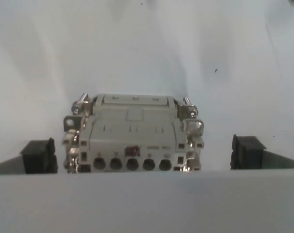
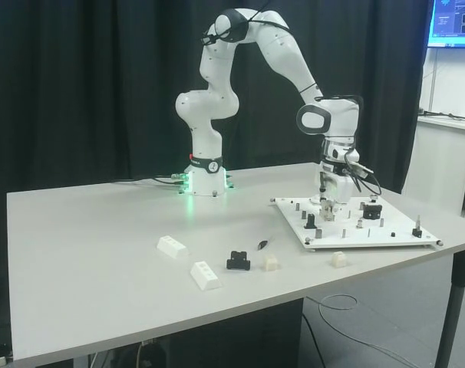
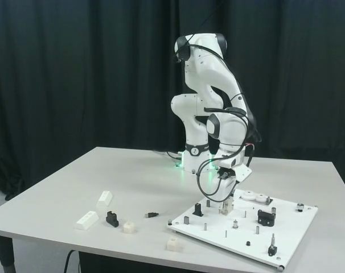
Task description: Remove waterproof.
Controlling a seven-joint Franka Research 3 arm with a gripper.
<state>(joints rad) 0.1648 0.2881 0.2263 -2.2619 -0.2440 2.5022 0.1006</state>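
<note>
Looking down past the fingertips, the wrist view centres a grey multi-pin connector [image 1: 133, 136], presumably the waterproof part to be removed, upright on the white board [image 1: 137, 48]. The two black fingertips [image 1: 39, 156] stand wide apart, one on each side of it and clear of its metal clips, so the hand [image 1: 142, 156] is open and holding nothing. That straddle seems meant to let the fingers close squarely across its ends.

From the first room view, the arm [image 2: 286, 54] reaches over the board [image 2: 394, 238] on the grey table [image 2: 94, 230], with the hand [image 2: 328, 205] low over the pegs. Loose white blocks [image 2: 172, 246] and a black piece [image 2: 238, 261] lie well apart from the board.

From the second room view, the hand [image 3: 225, 206] is down at the board [image 3: 292, 233]; contact cannot be judged here. No containers appear; the board merely carries small fixtures.
</note>
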